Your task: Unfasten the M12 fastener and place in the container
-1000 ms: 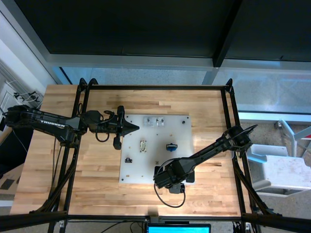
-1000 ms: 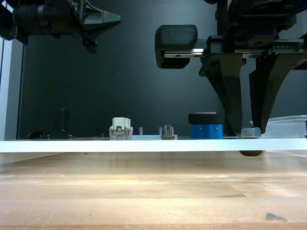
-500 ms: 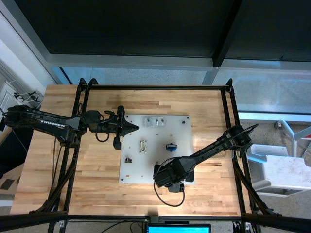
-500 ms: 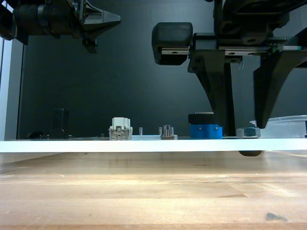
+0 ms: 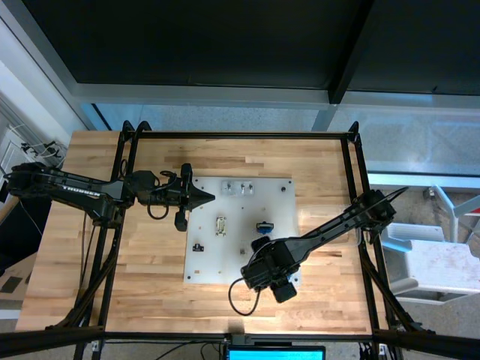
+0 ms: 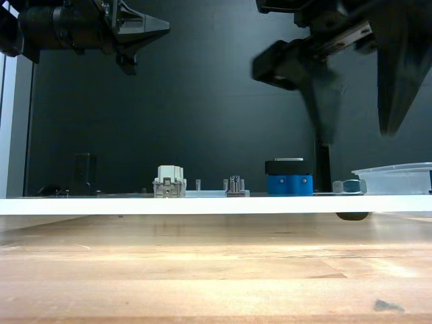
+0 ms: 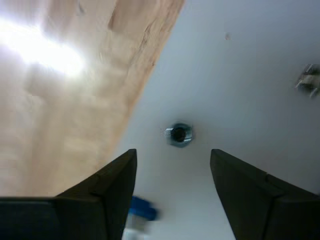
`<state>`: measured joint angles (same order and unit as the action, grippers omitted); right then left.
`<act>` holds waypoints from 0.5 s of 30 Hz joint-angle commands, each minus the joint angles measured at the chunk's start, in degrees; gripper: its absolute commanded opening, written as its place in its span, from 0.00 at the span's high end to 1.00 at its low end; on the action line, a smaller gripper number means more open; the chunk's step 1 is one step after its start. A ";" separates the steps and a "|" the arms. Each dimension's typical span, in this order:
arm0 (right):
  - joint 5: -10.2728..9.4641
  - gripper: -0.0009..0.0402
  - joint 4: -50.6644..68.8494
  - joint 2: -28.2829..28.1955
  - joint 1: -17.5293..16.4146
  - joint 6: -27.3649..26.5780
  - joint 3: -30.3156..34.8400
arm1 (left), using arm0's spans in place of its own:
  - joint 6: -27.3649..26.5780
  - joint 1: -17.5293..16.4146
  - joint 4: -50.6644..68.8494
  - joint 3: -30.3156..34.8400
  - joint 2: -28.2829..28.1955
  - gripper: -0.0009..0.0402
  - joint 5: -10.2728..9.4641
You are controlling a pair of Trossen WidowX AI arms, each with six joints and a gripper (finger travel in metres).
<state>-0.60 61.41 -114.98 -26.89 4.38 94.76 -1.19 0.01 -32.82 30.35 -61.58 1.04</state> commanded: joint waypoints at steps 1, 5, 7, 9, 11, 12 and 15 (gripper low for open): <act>-2.51 0.63 -0.44 0.31 -0.26 6.91 -0.52 | 0.02 -0.02 0.00 0.02 -0.02 0.98 0.00; -2.78 0.83 -3.02 0.98 -0.63 13.05 -1.77 | 0.02 -0.02 -0.02 0.02 -0.02 0.98 0.00; -2.78 0.95 -4.92 1.18 -0.63 16.15 -2.89 | 0.02 0.00 0.00 0.02 -0.02 0.98 0.00; -3.23 0.98 -6.75 1.22 -0.63 17.09 -4.17 | 0.02 0.00 0.00 0.02 -0.02 0.98 0.00; -3.15 0.96 -8.22 1.22 -0.59 18.38 -5.27 | 0.02 -0.02 -0.02 0.02 -0.02 0.98 0.00; -3.19 0.97 -9.05 1.20 -0.57 18.88 -5.84 | 0.02 0.00 0.00 0.02 -0.02 0.98 0.00; -3.58 0.98 -11.30 1.31 -0.35 19.21 -7.74 | 0.02 -0.02 0.00 0.02 -0.02 0.98 0.00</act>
